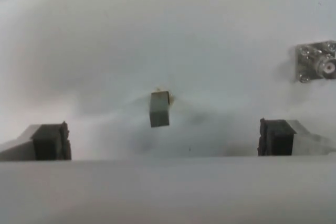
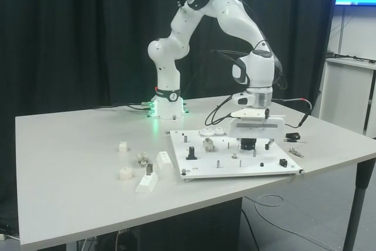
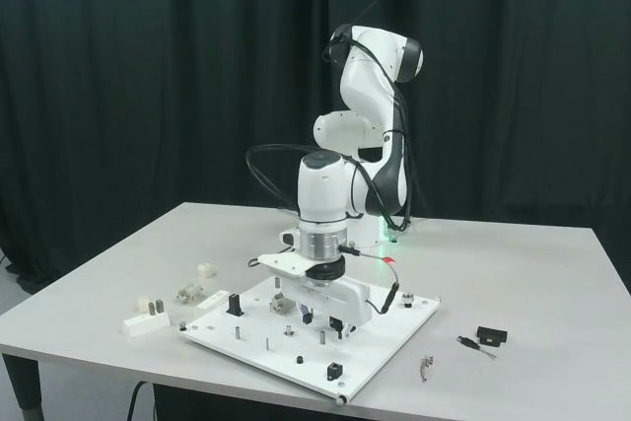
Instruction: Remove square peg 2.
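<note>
Hand [image 1: 163, 139] is hanging low over the white board [image 2: 194, 171], fingers pointing straight down. Jaws are standing wide open, holding nothing. Wrist view: black pads [image 1: 51, 141] are sitting far apart on either side, with the peg [image 1: 159, 108] between them and touching neither.

Peg is looking like a short grey square-section stub, flat top, sharp edges. It's standing upright out of the board, seated in its hole, with a thin dark line around its base. It's reading darker than the board surface. In the room views it's too small and mostly hidden under the hand to pick out.

A small metal connector [image 1: 316, 61] with a square flange and corner screws is sitting on the board, well apart from the peg.

Board is lying on the grey worktop [image 2: 70, 145], near its front edge, and is carrying several small posts and black fixtures [image 2: 191, 153]. White blocks [image 2: 148, 183] and small loose parts are lying on the worktop just beside the board, on the side away from the hand. A black part [image 3: 491, 335] is lying on the worktop on the board's other side.

Arm [image 3: 370, 135] is reaching from its base, behind the board, up and over to the board. Green light is glowing at the base [image 2: 167, 109].
</note>
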`<act>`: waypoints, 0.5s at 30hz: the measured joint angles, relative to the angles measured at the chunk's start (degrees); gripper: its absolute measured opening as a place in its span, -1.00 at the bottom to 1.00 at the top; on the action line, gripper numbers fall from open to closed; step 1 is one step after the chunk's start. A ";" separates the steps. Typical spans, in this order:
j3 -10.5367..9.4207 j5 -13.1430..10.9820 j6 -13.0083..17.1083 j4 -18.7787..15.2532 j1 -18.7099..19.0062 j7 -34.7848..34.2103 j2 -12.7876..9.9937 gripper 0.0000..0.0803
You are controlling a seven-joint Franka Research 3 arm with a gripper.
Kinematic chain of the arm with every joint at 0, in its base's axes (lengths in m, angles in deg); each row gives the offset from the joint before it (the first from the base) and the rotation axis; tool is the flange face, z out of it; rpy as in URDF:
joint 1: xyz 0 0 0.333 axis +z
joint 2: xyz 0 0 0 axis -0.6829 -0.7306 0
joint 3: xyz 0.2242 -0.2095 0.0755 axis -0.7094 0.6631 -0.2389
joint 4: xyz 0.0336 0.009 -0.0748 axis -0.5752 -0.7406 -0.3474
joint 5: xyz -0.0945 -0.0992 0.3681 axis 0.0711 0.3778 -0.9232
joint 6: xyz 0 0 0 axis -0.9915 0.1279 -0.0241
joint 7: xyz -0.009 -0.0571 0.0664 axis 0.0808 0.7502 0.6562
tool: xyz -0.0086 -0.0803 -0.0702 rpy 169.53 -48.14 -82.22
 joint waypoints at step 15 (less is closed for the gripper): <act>-1.08 0.00 1.91 0.25 -0.91 -0.29 -1.01 0.99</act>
